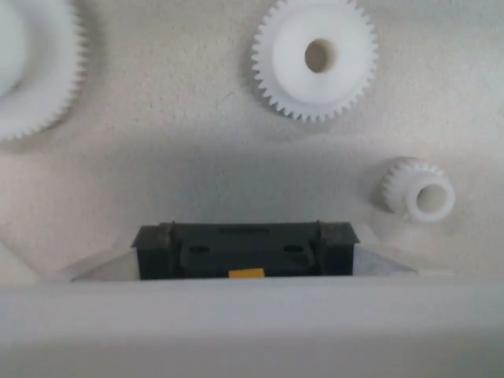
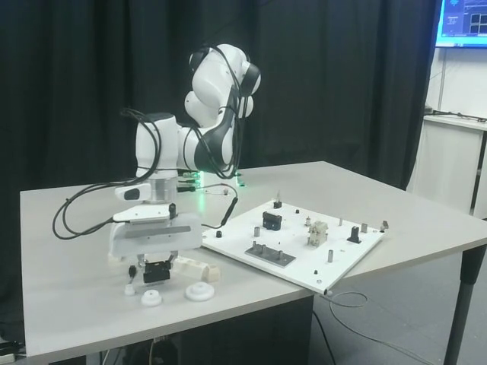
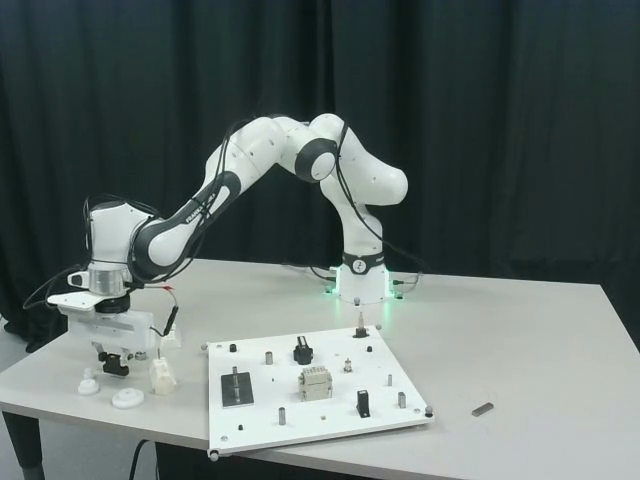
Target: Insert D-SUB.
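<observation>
I have the claw (image 2: 156, 271) pinching the black rectangular D-SUB connector (image 1: 244, 250) low over the grey counter (image 2: 68, 304), well apart from the white assembly board (image 2: 304, 243), presumably for carrying. Its long axis lies level, crosswise between the fingers; white plastic gears (image 1: 315, 59) lie just beyond.
</observation>
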{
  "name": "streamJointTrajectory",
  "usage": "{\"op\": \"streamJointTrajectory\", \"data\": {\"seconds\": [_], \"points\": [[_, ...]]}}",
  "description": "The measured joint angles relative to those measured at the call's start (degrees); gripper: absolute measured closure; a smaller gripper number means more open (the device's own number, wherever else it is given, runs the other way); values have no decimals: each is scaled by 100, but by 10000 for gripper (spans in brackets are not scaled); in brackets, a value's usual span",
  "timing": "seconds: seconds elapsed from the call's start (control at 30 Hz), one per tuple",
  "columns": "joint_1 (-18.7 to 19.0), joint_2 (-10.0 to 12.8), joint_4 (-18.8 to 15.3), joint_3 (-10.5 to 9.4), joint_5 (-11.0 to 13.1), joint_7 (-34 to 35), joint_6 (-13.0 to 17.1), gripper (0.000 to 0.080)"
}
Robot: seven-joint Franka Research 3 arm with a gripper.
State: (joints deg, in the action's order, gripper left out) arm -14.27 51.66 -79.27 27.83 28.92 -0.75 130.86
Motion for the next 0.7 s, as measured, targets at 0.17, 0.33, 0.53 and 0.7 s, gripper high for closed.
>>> {"op": "streamJointTrajectory", "data": {"seconds": [0.17, 0.33, 0.53, 0.7], "points": [[0, -2, 83, 47, 0, -7, -106, 423], [0, -2, 148, 73, -2, -9, -198, 423], [0, -2, 192, 92, -2, -9, -234, 423], [0, -6, 200, 94, -2, -9, -236, 423]]}}
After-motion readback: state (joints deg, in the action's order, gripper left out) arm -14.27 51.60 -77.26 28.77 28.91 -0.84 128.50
